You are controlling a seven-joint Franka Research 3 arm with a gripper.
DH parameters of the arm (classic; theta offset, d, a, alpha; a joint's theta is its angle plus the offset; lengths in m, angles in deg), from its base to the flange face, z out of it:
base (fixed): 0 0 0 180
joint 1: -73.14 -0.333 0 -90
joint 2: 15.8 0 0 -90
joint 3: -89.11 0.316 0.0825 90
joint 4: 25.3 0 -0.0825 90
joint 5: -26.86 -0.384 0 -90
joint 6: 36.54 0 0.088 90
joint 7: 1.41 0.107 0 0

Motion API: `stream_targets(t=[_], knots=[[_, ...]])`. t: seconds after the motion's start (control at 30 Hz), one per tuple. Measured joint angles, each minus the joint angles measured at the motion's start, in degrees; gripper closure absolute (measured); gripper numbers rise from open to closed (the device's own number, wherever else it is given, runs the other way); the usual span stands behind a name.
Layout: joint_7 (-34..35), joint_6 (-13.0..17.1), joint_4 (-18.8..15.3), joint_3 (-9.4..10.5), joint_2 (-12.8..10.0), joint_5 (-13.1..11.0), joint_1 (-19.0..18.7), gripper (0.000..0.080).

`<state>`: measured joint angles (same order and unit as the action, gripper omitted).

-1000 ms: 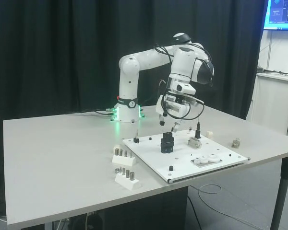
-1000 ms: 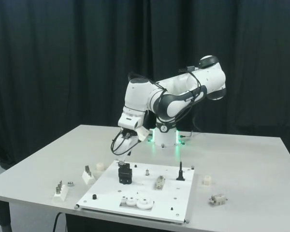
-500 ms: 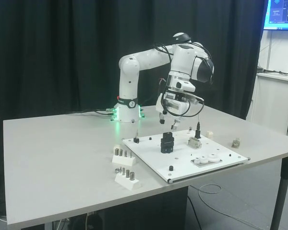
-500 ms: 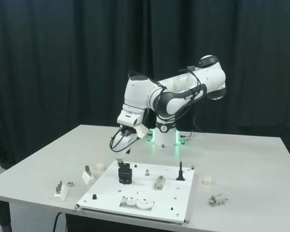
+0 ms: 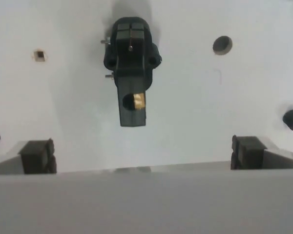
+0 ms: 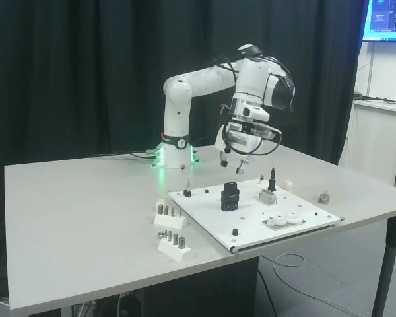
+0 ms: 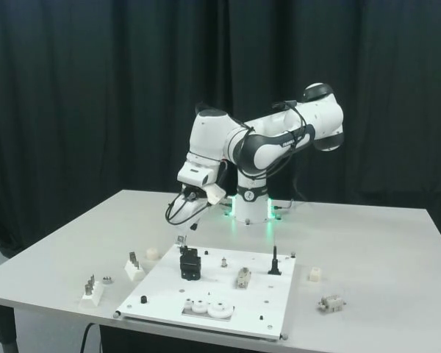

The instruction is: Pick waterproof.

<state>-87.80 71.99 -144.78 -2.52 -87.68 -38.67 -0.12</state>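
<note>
The connector (the black waterproof part, as I take it) stands on the white board, directly below the gripper, which hangs well above it with fingers spread wide and empty. It looks a small, light, rigid plastic piece, smooth-sided; gripping across its wider body should hold better than its narrow end
</note>
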Motion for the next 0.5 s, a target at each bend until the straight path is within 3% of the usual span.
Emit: stream_targets(t=[0.5], knots=[[0.3,-1.2,1.5,-1.55,0.7,1.4,0.1,0.0003]])
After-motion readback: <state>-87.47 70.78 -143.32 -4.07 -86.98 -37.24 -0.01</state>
